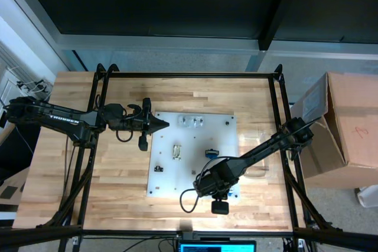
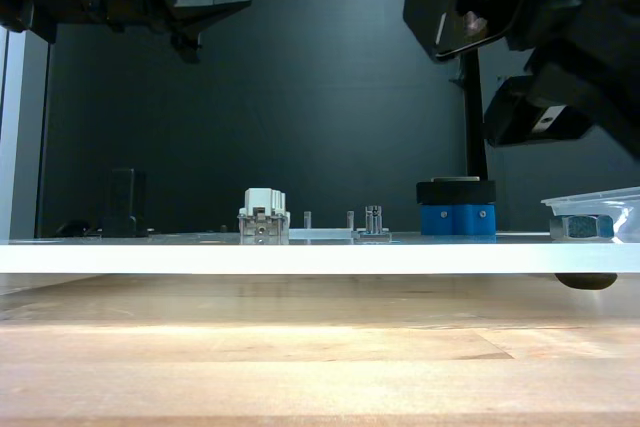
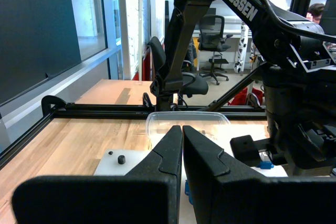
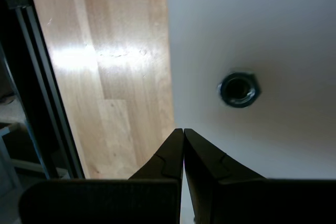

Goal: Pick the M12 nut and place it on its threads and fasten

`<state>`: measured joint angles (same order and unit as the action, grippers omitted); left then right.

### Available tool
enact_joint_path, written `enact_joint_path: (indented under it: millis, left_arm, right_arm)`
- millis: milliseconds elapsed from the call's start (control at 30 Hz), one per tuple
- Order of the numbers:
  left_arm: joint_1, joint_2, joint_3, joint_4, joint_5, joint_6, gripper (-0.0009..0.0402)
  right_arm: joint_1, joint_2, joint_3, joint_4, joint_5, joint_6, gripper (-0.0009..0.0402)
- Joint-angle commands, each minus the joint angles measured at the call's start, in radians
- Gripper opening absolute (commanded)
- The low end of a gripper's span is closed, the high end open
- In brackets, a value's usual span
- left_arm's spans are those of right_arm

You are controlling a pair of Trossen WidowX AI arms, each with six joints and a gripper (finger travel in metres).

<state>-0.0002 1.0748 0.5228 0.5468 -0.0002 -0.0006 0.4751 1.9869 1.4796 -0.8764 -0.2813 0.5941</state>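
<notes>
The silver M12 nut point(image 4: 239, 89) lies flat on the white board point(image 4: 273, 24) near its edge, its centre dark. In the low view the nut point(image 2: 580, 228) sits right down at board level in front of the clear tray point(image 2: 600, 202). No ribs show under it and no bare stud stands nearby, so it looks on its stud and run down. My right gripper point(image 4: 184, 130) hangs above and beside the nut, shut and empty, not touching it. My left gripper point(image 1: 164, 124) is raised over the board's far left edge, shut on nothing point(image 3: 182, 128).
A blue block with a black cap point(image 2: 456, 209), a white connector point(image 2: 263, 219) and small silver posts point(image 2: 372, 219) stand on the board. A black frame rail point(image 4: 37, 77) runs along the table edge. A cardboard box point(image 1: 342, 128) sits off the table's right side.
</notes>
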Motion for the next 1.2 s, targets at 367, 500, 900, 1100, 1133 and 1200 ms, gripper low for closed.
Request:
enact_joint_path:
  millis: [367, 500, 900, 1100, 1133, 1200]
  left_arm:
    - [0.000, 0.000, 0.000, 0.000, 0.000, 0.000, 0.0000]
    - [0.000, 0.000, 0.000, 0.000, 0.000, 0.000, 0.0000]
    - [0.000, 0.000, 0.000, 0.000, 0.000, 0.000, 0.0000]
    - [0.000, 0.000, 0.000, 0.000, 0.000, 0.000, 0.0000]
    - [0.000, 0.000, 0.000, 0.000, 0.000, 0.000, 0.0000]
    - [0.000, 0.000, 0.000, 0.000, 0.000, 0.000, 0.0000]
  right_arm:
    - [-0.013, -0.127, -0.001, 0.013, 0.250, -0.123, 0.0000]
    - [-0.047, -0.212, -0.035, 0.070, 0.319, -0.190, 0.0000]
    - [-0.252, -0.593, -0.359, 0.511, 0.349, -0.398, 0.0000]
    - [-0.365, -0.802, -0.557, 0.814, 0.306, -0.498, 0.0000]
    - [-0.380, -0.833, -0.592, 0.874, 0.307, -0.505, 0.0000]
    - [-0.404, -0.896, -0.667, 0.985, 0.307, -0.509, 0.0000]
